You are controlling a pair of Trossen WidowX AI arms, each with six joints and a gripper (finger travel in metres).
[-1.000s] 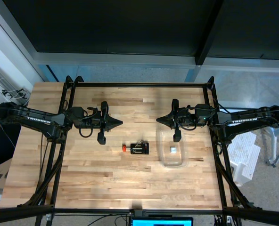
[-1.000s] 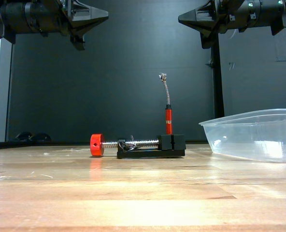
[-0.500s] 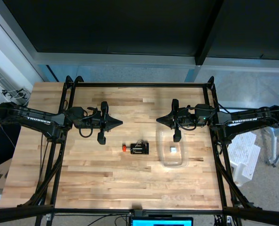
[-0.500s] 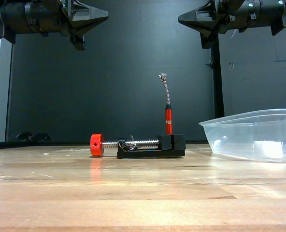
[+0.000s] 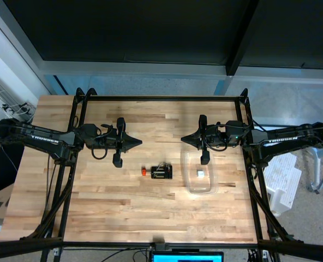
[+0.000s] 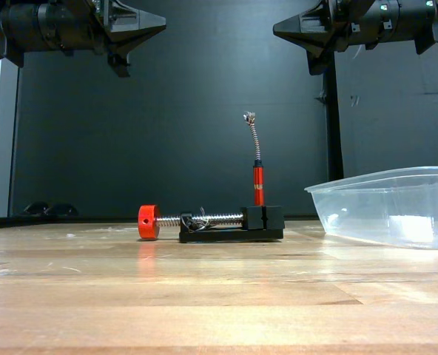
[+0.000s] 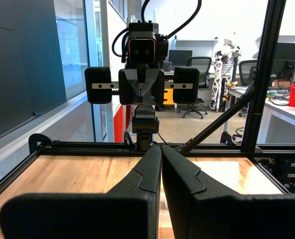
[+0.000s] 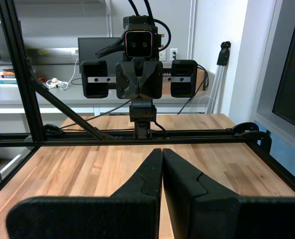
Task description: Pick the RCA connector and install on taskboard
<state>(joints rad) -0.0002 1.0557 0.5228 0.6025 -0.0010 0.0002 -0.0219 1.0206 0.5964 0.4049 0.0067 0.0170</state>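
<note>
Connector [image 6: 257, 183] stood unheld on the vise [image 6: 265, 220]; we judged its arching cable [image 6: 255, 140] could lever a shallow seating loose. Left gripper [image 5: 136, 143] and right gripper [image 5: 186, 138] hung clenched, empty, high at either side.

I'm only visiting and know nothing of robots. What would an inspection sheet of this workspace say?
Surface: wooden table.
Job's things: red connector stands upright on the black vise, nothing holding it; white block in the clear tray.
Clutter: nothing seen.
Grippers: left gripper shut, high, left of the vise; right gripper shut, high, near the tray's far end.
Cables: braided cable rises from the connector.
Surroundings: black frame around table.
</note>
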